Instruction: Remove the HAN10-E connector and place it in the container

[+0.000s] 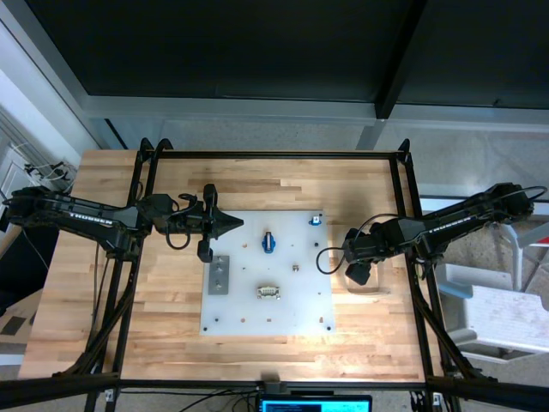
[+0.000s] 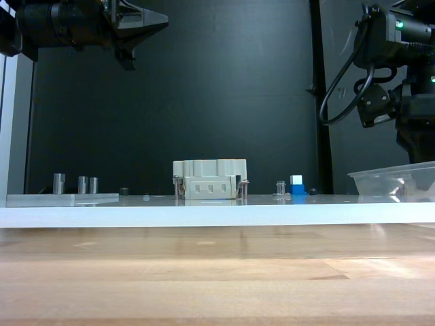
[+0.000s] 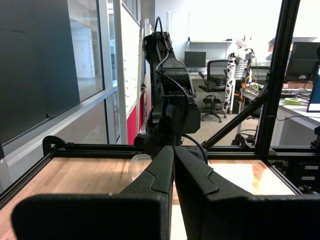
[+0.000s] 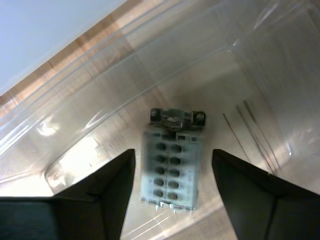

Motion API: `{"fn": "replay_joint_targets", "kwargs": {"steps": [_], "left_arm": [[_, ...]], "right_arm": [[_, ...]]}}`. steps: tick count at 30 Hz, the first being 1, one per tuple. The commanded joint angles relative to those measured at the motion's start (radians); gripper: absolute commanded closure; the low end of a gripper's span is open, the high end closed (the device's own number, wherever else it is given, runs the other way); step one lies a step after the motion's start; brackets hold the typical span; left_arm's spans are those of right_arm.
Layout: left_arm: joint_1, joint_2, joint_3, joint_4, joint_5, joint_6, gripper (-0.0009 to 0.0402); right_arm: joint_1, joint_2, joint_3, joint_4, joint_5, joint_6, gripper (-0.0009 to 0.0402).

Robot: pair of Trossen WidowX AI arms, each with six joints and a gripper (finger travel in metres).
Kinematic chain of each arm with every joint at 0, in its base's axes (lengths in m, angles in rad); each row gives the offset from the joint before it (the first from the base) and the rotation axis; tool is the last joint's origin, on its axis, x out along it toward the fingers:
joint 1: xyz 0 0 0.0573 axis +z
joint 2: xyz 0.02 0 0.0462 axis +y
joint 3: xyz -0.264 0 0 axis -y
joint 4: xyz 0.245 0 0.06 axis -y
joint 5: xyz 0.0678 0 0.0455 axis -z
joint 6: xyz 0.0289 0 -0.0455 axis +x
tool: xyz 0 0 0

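Note:
The HAN10-E connector (image 4: 170, 165), a small beige-grey block with two rows of dark pin holes, lies flat on the floor of the clear container (image 4: 90, 110). My right gripper (image 4: 172, 155) hovers just above it, open, with one finger on each side and neither touching it. From above, the right gripper (image 1: 360, 273) is over the container (image 1: 371, 285) beside the board's right edge. My left gripper (image 1: 225, 223) is shut and empty, held high over the board's back left; its fingers (image 3: 192, 175) are pressed together.
The white task board (image 1: 300, 319) carries a beige-grey socket block (image 1: 269, 293) near its front, a blue upright piece (image 1: 268, 242), a grey plate with two holes (image 1: 220, 276) and a small blue-white part (image 1: 316, 220). Black frame posts stand around the wooden table (image 1: 111, 309).

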Motion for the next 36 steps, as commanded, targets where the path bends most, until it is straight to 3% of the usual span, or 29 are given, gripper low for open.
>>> {"fn": "replay_joint_targets", "kwargs": {"steps": [1,7,19,36], "left_arm": [[0.0,0.0,0.0,0.0,0.0,0.0,0.0393],[0.0,0.0,0.0,0.0,0.0,0.0,0.0393],[0.0,0.0,0.0,0.0,0.0,0.0,0.0393],[0.0,0.0,0.0,0.0,0.0,0.0,0.0393]], "right_arm": [[0.001,0.001,0.001,0.003,0.0,0.003,0.0139],[0.001,0.001,0.017,0.002,-0.001,0.004,0.0115],[0.001,0.001,0.05,-0.046,-0.002,0.0,0.0128],[0.001,0.001,0.226,-0.235,-0.002,0.003,0.0133]]}}
